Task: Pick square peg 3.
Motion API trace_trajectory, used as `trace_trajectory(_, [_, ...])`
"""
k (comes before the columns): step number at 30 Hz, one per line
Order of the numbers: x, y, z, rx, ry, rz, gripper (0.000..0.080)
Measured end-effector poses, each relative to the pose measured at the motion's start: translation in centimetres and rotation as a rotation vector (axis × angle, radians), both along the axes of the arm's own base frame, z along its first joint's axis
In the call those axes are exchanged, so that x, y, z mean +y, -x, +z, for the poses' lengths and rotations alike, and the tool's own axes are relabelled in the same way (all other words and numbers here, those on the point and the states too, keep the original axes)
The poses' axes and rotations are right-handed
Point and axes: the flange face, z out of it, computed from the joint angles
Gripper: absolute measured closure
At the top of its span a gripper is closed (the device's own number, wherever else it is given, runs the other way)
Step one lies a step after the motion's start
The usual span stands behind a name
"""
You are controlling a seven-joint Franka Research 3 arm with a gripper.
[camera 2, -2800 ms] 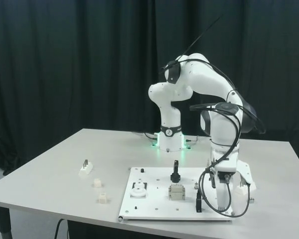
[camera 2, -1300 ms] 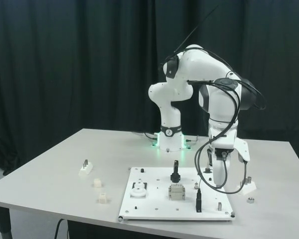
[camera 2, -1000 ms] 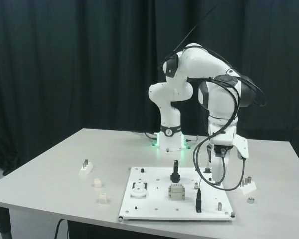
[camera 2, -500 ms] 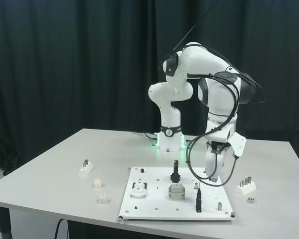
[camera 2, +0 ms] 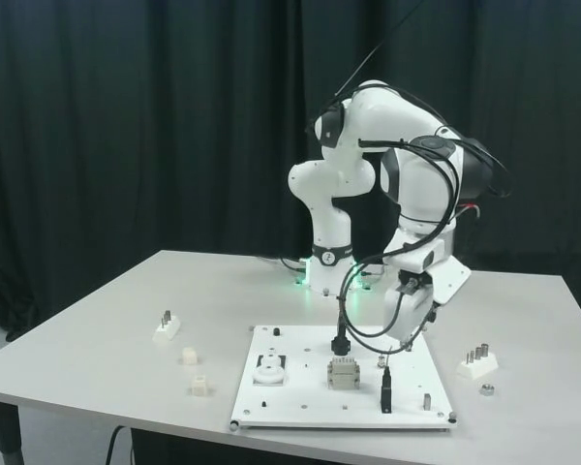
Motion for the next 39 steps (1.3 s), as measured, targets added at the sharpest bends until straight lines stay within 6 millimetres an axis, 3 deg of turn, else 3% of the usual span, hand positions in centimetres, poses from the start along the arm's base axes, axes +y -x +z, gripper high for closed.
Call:
trace_trajectory(9, [-1.3,-0.6,0.4,-0.009,0.016,-0.126,0.0003])
trace_trajectory(25, [-5.3,-1.9,2.0,-0.047,0.061,-0.337,0.0003])
trace_trajectory(39, [-12.3,-3.3,3.0,-0.068,0.147,-0.431,0.0003])
